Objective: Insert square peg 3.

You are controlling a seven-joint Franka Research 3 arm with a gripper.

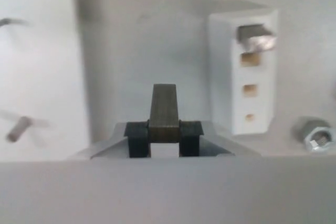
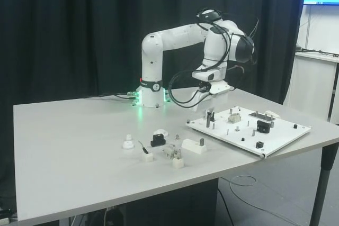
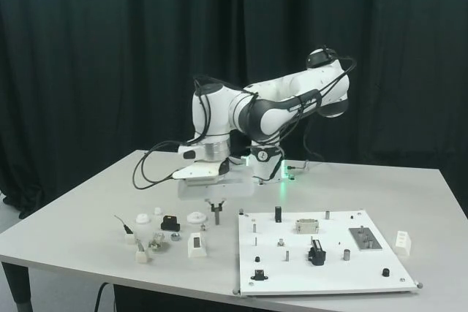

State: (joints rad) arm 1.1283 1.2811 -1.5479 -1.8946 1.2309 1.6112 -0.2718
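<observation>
In the wrist view my gripper (image 1: pixel 164 132) is shut on a dark grey square peg (image 1: pixel 164 106), which sticks out past the black pads (image 1: pixel 137 136). Beside it on the table lies a white block (image 1: pixel 223 77) with a row of square holes. One end hole holds a grey peg (image 1: pixel 255 38); three smaller holes (image 1: pixel 250 90) are open. In the second room view the gripper (image 3: pixel 216 210) hangs low over the table with the peg (image 3: pixel 216 217), left of the white board (image 3: pixel 322 264) and behind the block (image 3: pixel 197 245). The first room view shows the gripper (image 2: pixel 210 114) and block (image 2: pixel 193 145).
A grey nut (image 1: pixel 314 135) lies near the block, and a small pin (image 1: pixel 18 128) on the other side. Small white and black parts (image 3: pixel 170 222) lie scattered left of the board. The board carries pegs and fixtures (image 3: pixel 316 251). The arm's base glows green (image 2: pixel 139 98).
</observation>
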